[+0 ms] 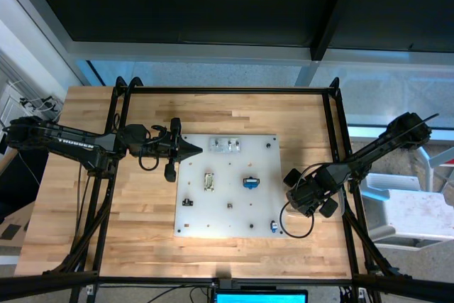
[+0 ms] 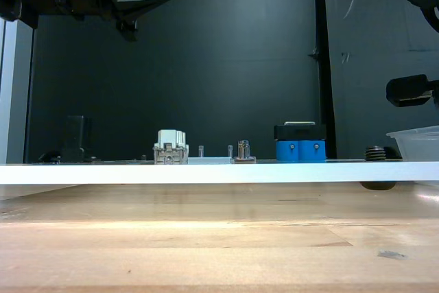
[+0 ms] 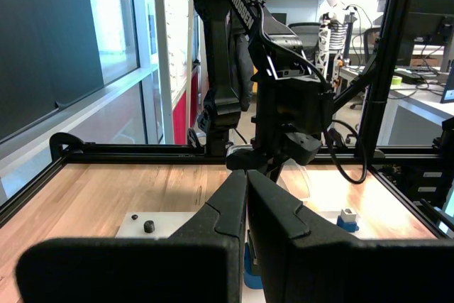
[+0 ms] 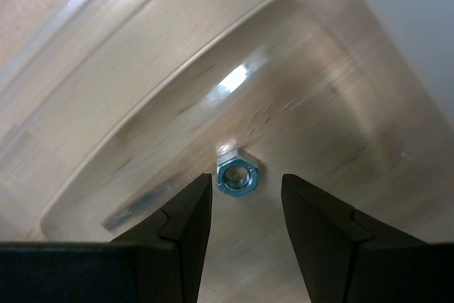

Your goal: Pick the M12 fastener and fasten on the M12 threads

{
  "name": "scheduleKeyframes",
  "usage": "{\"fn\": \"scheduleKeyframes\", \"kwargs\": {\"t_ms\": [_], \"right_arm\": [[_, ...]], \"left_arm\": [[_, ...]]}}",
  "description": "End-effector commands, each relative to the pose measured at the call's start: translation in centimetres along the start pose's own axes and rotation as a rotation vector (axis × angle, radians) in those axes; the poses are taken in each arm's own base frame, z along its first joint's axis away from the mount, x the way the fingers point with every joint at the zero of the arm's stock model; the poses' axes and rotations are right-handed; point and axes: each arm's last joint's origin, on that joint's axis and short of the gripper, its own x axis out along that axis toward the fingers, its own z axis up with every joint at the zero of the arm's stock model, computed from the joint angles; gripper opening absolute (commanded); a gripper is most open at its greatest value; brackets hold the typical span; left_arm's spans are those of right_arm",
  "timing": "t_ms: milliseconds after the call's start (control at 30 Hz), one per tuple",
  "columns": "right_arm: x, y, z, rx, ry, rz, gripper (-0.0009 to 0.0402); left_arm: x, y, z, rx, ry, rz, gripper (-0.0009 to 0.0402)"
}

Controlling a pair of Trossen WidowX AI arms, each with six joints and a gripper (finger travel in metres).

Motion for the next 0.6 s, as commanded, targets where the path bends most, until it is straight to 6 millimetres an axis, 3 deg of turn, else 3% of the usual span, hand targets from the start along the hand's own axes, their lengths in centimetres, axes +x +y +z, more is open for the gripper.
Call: {"fn": "scheduleKeyframes", "kwargs": {"t_ms": [33, 600], "right_arm": [[0.11, 0.04, -0.08, 0.000, 0.003, 0.001, 0.0135], [0.91, 0.21, -0.12, -0.008, 0.020, 0.004, 0.0135]], "left_arm": [[0.00, 0.00, 0.00, 0.000, 0.000, 0.000, 0.0000], [0.00, 0.01, 0.00, 0.000, 0.000, 0.000, 0.0000]]}}
